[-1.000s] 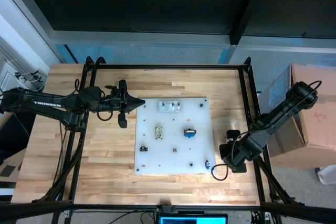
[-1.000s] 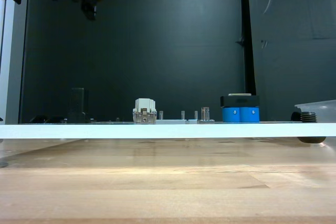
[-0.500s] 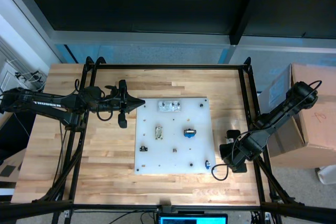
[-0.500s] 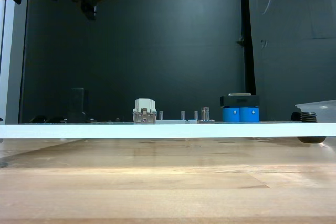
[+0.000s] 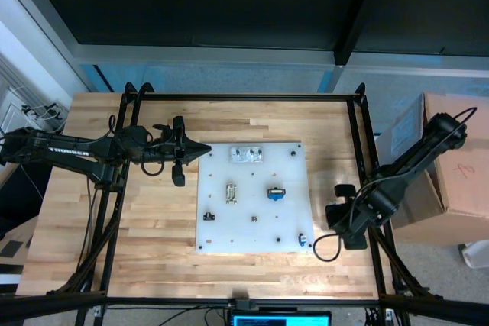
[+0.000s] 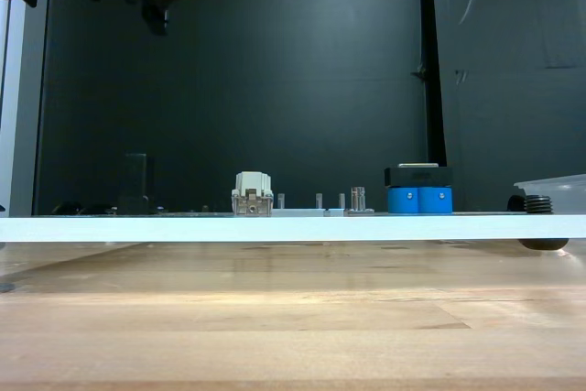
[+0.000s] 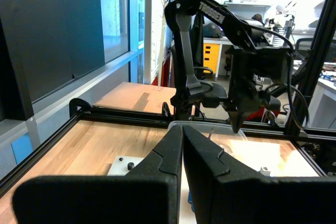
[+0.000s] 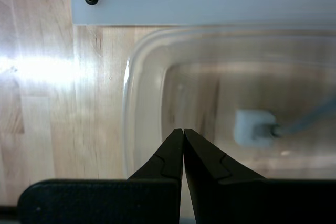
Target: Pick the RJ45 connector and install on the taskboard
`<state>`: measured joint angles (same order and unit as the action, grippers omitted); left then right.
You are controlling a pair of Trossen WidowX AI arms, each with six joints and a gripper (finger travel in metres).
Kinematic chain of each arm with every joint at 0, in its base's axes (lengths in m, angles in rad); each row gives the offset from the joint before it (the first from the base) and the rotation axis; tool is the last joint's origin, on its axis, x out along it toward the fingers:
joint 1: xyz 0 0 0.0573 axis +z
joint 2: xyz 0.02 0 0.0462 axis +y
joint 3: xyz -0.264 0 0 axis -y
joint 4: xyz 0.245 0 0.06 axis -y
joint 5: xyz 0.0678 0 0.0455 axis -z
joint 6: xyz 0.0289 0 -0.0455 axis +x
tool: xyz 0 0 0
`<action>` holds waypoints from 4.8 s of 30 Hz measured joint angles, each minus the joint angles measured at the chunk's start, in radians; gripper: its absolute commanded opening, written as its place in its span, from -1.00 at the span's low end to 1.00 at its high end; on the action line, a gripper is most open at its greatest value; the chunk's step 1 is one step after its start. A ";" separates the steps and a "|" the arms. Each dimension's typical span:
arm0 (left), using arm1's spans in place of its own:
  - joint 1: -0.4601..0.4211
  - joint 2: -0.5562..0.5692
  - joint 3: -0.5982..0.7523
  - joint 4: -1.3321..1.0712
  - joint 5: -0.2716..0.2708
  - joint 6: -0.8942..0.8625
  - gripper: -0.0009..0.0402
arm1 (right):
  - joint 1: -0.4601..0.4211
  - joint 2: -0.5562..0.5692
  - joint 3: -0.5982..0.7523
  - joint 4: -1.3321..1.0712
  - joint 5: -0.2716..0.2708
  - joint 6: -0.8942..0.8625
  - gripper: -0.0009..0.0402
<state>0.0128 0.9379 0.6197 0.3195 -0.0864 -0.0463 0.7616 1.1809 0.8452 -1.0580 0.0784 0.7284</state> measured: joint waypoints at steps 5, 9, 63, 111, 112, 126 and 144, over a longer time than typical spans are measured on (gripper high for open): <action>0.000 0.000 0.000 0.000 0.000 0.000 -0.96 | 0.000 -0.116 -0.002 -0.087 0.026 0.041 -0.96; 0.000 0.000 0.000 0.000 0.000 0.000 -0.96 | 0.000 -0.178 -0.003 -0.172 0.034 0.073 -0.96; 0.000 0.000 0.000 0.000 0.000 0.000 -0.96 | -0.271 0.112 -0.081 -0.037 -0.004 -0.259 -0.02; 0.000 0.000 0.000 0.000 0.000 0.000 -0.96 | -0.276 0.030 -0.064 -0.018 -0.026 -0.252 -0.96; 0.000 0.000 0.000 0.000 0.000 0.000 -0.96 | -0.275 0.014 -0.052 -0.023 -0.025 -0.246 -0.96; 0.000 0.000 0.000 0.000 0.000 0.000 -0.96 | -0.243 -0.102 0.051 -0.056 0.032 -0.224 -0.96; 0.000 0.000 0.000 0.000 0.000 0.000 -0.96 | -0.032 0.135 0.208 0.053 0.164 -0.058 -0.96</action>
<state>0.0128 0.9375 0.6193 0.3195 -0.0864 -0.0463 0.7300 1.3163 1.0531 -1.0046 0.2424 0.6708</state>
